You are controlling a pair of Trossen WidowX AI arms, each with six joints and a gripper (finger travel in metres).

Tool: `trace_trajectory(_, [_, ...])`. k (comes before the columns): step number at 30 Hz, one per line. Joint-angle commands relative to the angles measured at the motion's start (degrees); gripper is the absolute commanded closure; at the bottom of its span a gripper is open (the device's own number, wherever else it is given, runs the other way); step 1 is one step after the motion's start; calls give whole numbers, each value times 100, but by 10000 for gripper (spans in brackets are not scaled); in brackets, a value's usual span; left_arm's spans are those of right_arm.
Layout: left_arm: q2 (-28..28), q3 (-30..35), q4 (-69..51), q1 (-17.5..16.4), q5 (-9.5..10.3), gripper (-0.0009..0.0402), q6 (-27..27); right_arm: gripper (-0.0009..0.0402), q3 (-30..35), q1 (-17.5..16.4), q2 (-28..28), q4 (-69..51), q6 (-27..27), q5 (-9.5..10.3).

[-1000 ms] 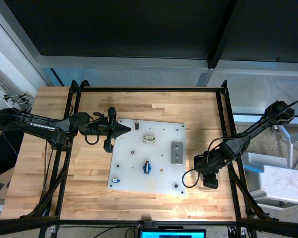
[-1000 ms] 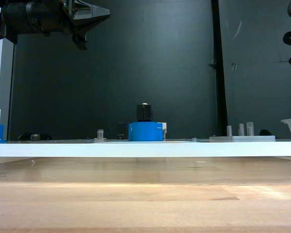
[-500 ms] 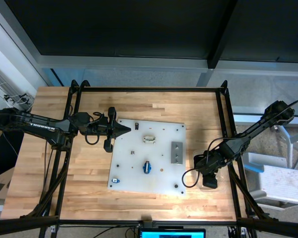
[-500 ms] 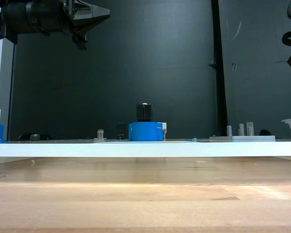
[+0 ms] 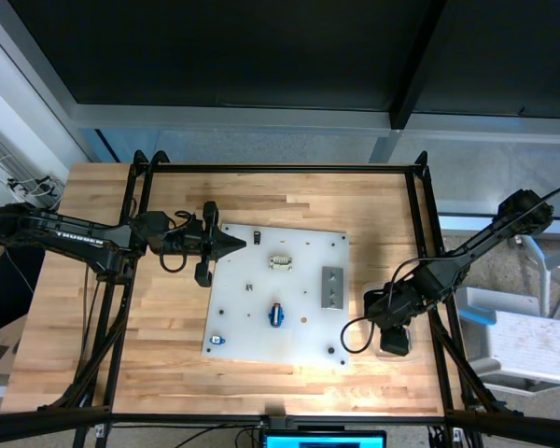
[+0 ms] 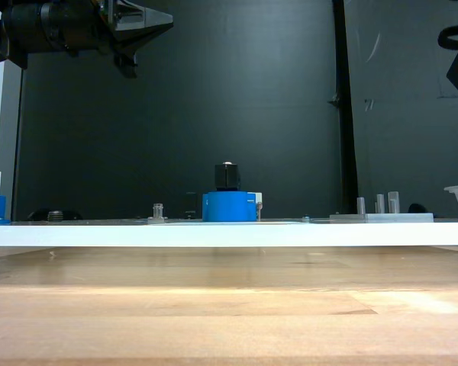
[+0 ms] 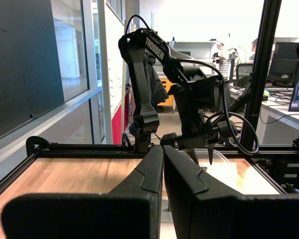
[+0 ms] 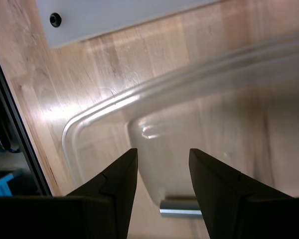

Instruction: Pick the 16mm cylinder and place it in the container

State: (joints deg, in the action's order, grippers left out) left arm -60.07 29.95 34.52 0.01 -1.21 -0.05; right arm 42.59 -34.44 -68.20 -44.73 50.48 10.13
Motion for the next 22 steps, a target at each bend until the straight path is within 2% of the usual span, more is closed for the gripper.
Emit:
trace_trajectory(1, [-2,0,0,-2,-2,393,2,260,240,-2,0,-448,9,-2])
trace_trajectory(4, [-2,0,0,0,-2,393,2,267,490,0,0,-807,7,-59])
trace_trajectory(8, [-2,0,0,0,-2,393,2,277,859,4,0,-1213,7,-356])
trace_trajectory(16, [-2,0,0,0,-2,393,0,291,1475,7,0,-1941,31,-439])
trace_trajectory(22, [-2,0,0,0,-2,393,2,301,1495,4,-2,-2057,24,-455])
